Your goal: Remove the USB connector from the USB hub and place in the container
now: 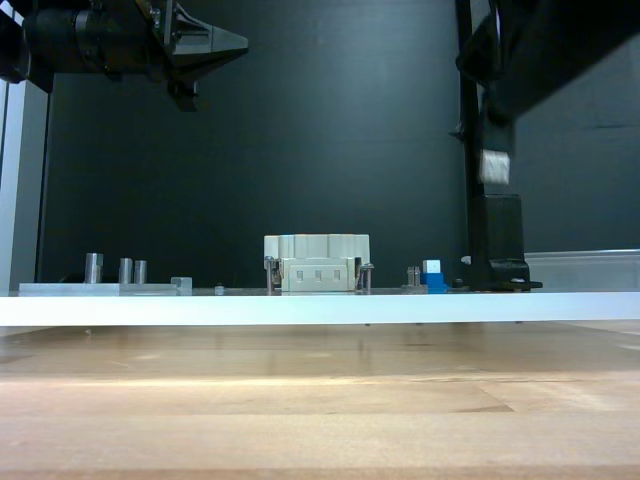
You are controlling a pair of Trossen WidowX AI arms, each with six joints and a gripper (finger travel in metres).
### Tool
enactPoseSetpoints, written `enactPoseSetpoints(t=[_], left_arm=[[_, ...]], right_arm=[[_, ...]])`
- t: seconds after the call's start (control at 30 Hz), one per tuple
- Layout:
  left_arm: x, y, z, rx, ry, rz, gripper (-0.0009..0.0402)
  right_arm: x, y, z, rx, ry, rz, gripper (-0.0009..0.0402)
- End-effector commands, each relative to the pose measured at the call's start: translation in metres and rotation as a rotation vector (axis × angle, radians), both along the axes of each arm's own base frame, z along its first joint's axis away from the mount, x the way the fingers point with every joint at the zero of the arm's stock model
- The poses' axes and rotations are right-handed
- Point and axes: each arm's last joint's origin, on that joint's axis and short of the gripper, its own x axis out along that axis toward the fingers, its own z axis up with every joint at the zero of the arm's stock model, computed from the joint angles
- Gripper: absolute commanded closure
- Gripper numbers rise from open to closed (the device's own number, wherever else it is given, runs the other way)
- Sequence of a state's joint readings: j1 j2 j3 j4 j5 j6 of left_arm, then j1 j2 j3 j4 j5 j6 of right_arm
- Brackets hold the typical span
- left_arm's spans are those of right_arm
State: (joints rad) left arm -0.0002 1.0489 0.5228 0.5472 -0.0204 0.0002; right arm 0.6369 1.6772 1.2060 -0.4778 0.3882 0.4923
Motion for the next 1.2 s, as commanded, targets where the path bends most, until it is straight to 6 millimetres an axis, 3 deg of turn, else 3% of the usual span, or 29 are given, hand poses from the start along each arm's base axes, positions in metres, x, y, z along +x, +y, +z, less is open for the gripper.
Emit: enactPoseSetpoints(t=[0.03,0.5,0.87,1.2], left_arm=[[0.0,0.0,0.0,0.0,0.001,0.0,0.0392],[0.0,0.0,0.0,0.0,0.0,0.0,0.0392],[0.0,0.0,0.0,0.0,0.0,0.0,0.0392],[0.0,0.0,0.0,0.0,0.0,0.0,0.0392]], right_arm=[[-0.001,0.0,0.002,0.0,-0.001,0.008,0.0393],[-0.013,-0.013,0.021,0.001,0.019,0.019,0.0393],[-0.029,-0.056,0.05,0.007,0.093,-0.022,0.0393],[-0.064,-0.105,0.063,-0.044,0.149,-0.074,0.0393]])
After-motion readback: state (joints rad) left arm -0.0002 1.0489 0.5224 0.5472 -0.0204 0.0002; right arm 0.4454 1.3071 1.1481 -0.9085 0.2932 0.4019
